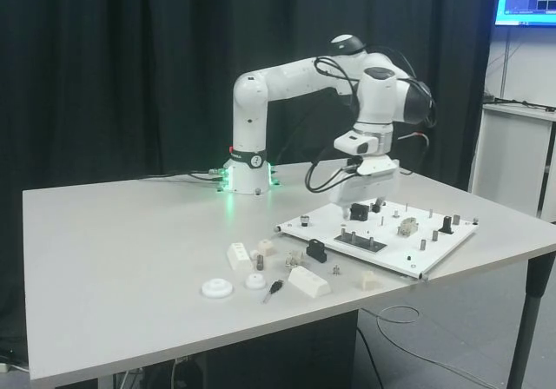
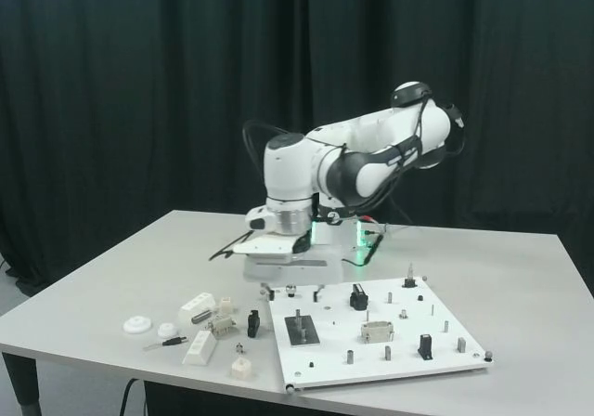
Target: Remove square peg 1.
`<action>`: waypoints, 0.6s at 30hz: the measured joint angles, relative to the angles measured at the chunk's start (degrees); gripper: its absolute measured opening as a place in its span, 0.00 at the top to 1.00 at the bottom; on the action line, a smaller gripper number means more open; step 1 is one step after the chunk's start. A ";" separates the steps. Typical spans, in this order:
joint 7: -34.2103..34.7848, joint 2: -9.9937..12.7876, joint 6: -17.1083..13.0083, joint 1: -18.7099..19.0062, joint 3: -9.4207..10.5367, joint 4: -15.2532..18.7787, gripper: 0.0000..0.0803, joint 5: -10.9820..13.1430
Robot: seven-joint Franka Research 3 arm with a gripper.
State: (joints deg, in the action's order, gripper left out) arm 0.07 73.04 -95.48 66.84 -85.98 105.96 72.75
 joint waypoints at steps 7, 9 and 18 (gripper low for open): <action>2.41 -0.19 0.06 3.74 -0.02 0.63 0.00 -1.11; 3.10 -0.24 0.06 4.76 -0.03 0.77 0.00 -1.56; 3.20 -0.75 -0.31 9.42 -0.09 2.38 0.00 -2.91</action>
State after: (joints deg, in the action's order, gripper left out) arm 3.26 72.28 -95.78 76.26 -86.07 108.34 69.84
